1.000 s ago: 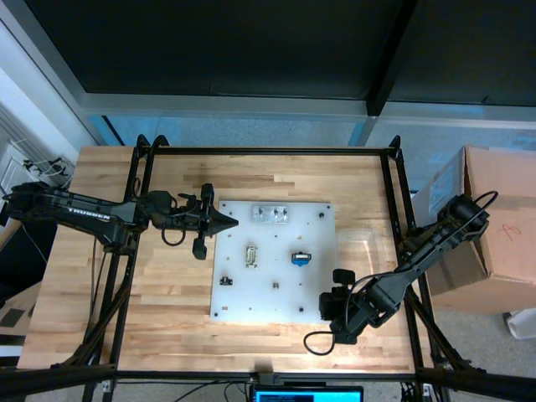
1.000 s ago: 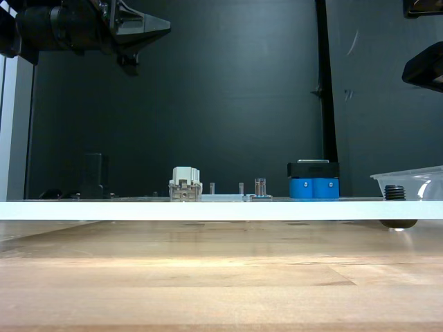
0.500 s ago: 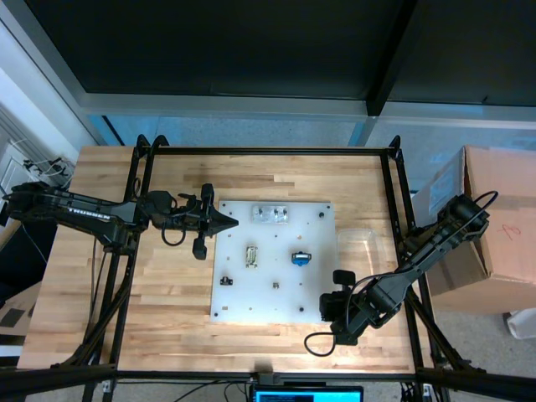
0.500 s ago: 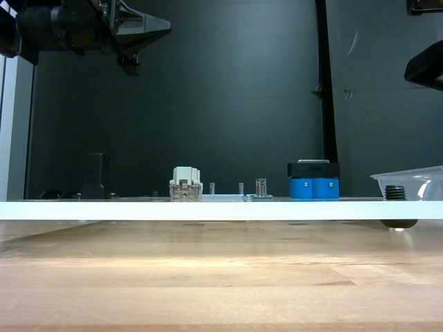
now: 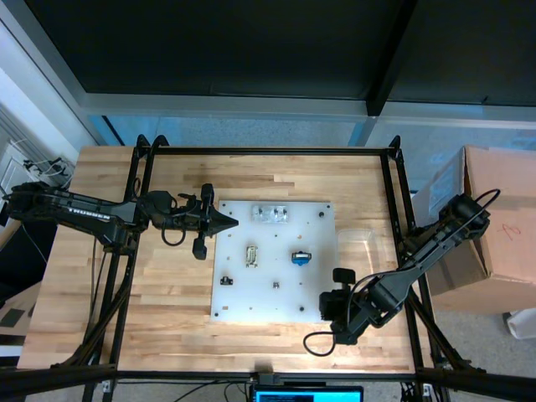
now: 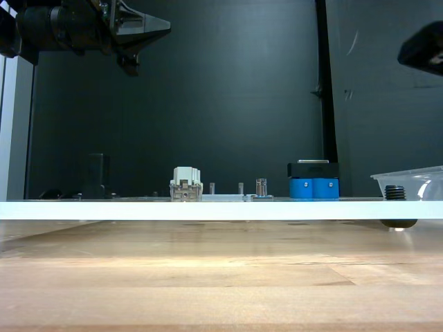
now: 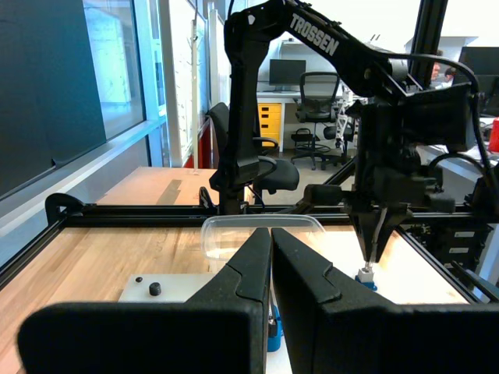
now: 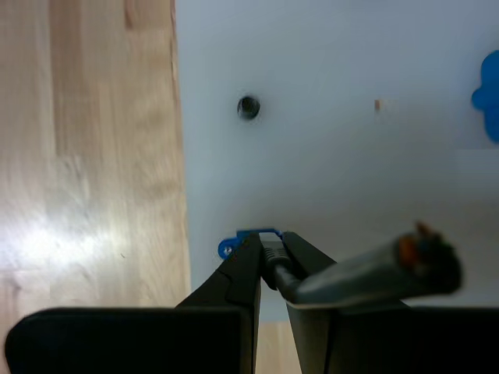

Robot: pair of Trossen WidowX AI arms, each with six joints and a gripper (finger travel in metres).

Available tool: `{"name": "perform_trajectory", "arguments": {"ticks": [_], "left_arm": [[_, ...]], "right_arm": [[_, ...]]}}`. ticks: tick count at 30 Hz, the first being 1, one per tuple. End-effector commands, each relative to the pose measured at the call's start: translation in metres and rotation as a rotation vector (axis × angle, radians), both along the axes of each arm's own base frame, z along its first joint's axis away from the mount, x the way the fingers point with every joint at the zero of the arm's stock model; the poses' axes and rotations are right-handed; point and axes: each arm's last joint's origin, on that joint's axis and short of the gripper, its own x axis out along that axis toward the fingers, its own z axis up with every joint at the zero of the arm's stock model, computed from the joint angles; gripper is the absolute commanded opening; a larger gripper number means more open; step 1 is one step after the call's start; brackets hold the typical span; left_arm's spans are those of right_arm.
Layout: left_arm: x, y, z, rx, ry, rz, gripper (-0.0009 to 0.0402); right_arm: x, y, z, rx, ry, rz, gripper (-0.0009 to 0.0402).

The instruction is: Remove the RJ45 connector from the taskboard and place in the container

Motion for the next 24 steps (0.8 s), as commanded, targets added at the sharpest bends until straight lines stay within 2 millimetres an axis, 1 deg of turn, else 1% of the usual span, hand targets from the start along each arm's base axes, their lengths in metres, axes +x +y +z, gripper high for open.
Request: {"name": "perform_trajectory", "arguments": {"ticks": [1,14,18,24], "left_arm": [[0.0,0.0,0.0,0.0,0.0,0.0,0.0],[0.0,0.0,0.0,0.0,0.0,0.0,0.0],[0.0,0.0,0.0,0.0,0.0,0.0,0.0],[0.0,0.0,0.0,0.0,0.0,0.0,0.0]], "right_arm": [[0.0,0.0,0.005,0.008,-0.004,0.012,0.0],[0.003,-0.005,0.016,0.026,-0.02,-0.007,0.0],[0.004,-0.013,0.02,0.028,-0.024,-0.03,0.0],[0.005,-0.033,0.033,0.019,-0.042,-0.061,0.0]]}}
